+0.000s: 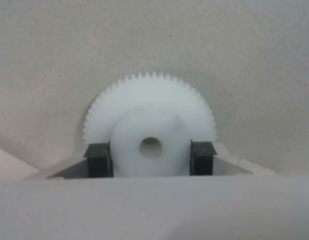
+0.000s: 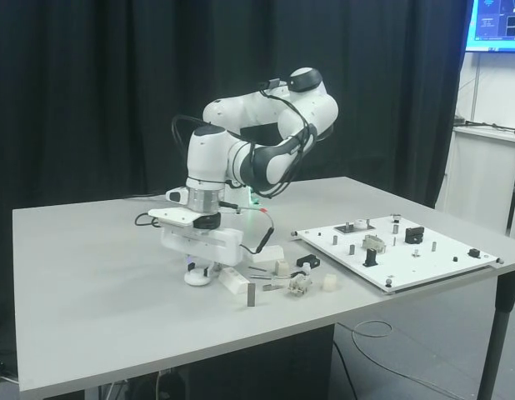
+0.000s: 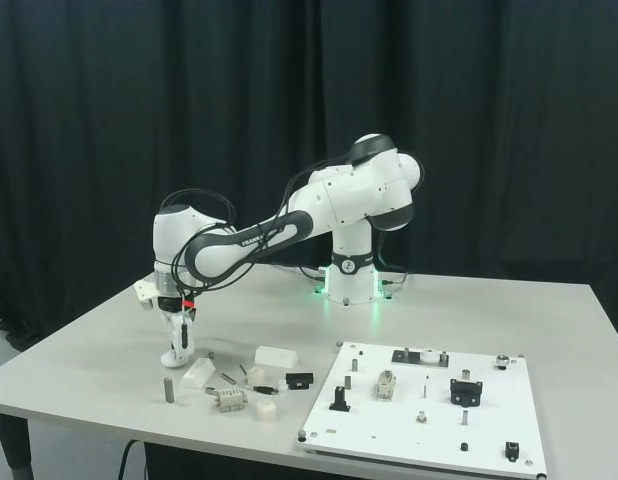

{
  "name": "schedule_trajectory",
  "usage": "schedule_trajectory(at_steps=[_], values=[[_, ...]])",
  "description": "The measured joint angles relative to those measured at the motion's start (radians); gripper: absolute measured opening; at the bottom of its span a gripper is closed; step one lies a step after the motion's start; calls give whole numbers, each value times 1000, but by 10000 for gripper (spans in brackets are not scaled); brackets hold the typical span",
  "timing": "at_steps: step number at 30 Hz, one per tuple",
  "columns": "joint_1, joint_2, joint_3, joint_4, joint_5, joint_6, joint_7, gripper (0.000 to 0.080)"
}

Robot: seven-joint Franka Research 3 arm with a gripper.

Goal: Place large gear.

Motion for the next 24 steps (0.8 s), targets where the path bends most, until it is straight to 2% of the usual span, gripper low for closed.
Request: schedule_trajectory(at_steps=[10,11,15,16,24], values=[[0,0,-5,10,0,-1,1,332],[0,0,-6,11,0,-1,1,375],[1,0,-14,13,-1,-1,1,375],[1,0,-16,14,-2,-1,1,679],[7,0,-43,16,-7,-18,7,679]])
